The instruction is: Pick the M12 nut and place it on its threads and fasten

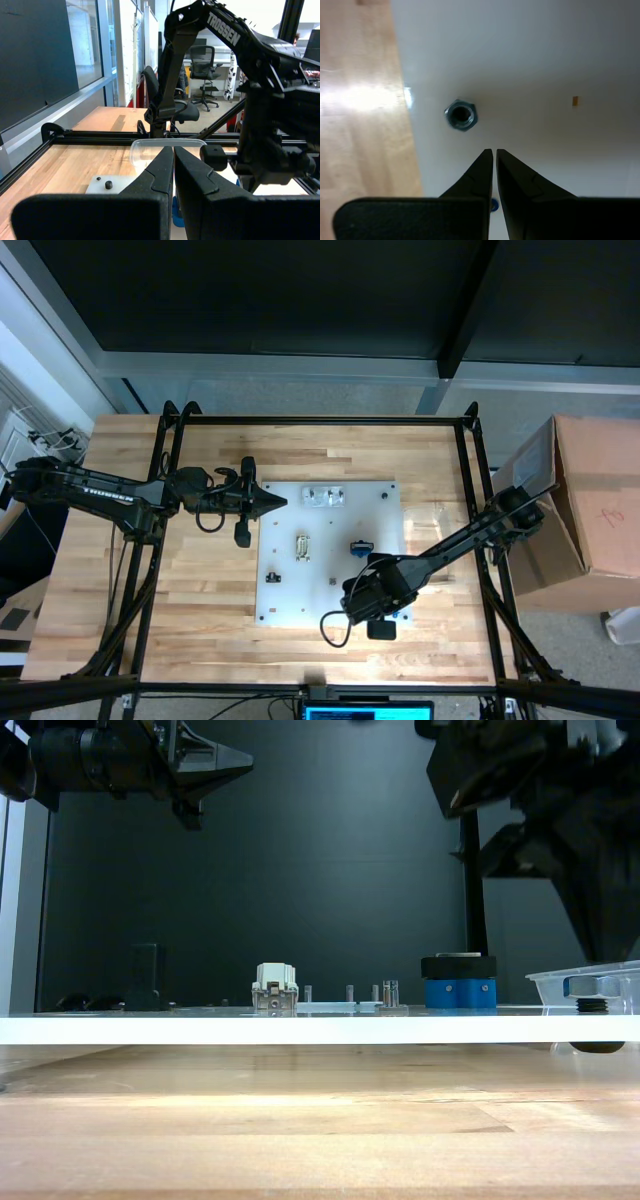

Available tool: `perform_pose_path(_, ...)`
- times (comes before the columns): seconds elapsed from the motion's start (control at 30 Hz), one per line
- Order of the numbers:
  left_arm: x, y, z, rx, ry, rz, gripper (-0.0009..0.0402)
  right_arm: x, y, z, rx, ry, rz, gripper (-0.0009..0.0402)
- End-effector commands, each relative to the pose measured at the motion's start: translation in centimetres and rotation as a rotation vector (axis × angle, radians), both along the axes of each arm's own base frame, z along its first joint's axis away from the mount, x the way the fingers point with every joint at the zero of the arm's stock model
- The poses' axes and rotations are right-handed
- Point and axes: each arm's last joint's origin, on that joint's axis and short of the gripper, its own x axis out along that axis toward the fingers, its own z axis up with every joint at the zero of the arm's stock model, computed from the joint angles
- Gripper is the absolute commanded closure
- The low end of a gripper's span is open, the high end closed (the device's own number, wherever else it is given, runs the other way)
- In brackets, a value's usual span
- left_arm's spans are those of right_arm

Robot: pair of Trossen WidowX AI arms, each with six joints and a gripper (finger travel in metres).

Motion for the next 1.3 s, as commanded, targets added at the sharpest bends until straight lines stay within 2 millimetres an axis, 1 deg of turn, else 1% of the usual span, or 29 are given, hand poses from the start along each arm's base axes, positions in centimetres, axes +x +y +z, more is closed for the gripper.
perform_pose_path(0.03,0.00,0.00,0.00,0.000,0.000,0.000,0.0393,0.33,0.16,-0.73,-0.005,0.003,0.004,0.0394)
perform_pose_path(0.4,0.00,0.00,0.00,0.000,0.000,0.000,0.0393,0.66,0.33,-0.88,0.008,-0.023,0.002,0.0393)
perform_pose_path(0.47,0.00,0.00,0.00,0.000,0.000,0.000,0.0393,0.68,0.54,-0.87,0.069,-0.003,0.020,0.0393)
perform_pose_path(0.53,0.00,0.00,0.00,0.000,0.000,0.000,0.0393,0.52,0.85,-0.83,0.175,0.049,0.064,0.0393)
perform_pose_path(0.6,0.00,0.00,0.00,0.000,0.000,0.000,0.0393,0.41,0.96,-0.81,0.229,0.079,0.098,0.0393)
perform_pose_path(0.7,0.00,0.00,0.00,0.000,0.000,0.000,0.0393,0.38,0.84,-0.76,0.204,0.070,0.113,0.0393)
perform_pose_path(0.97,0.00,0.00,0.00,0.000,0.000,0.000,0.0393,0.50,0.14,-0.56,0.007,-0.012,0.023,0.0393)
perform_pose_path(1.3,0.00,0.01,0.00,0.000,0.000,0.000,0.0393,0.96,0.13,-0.40,-0.001,-0.069,0.054,0.0393)
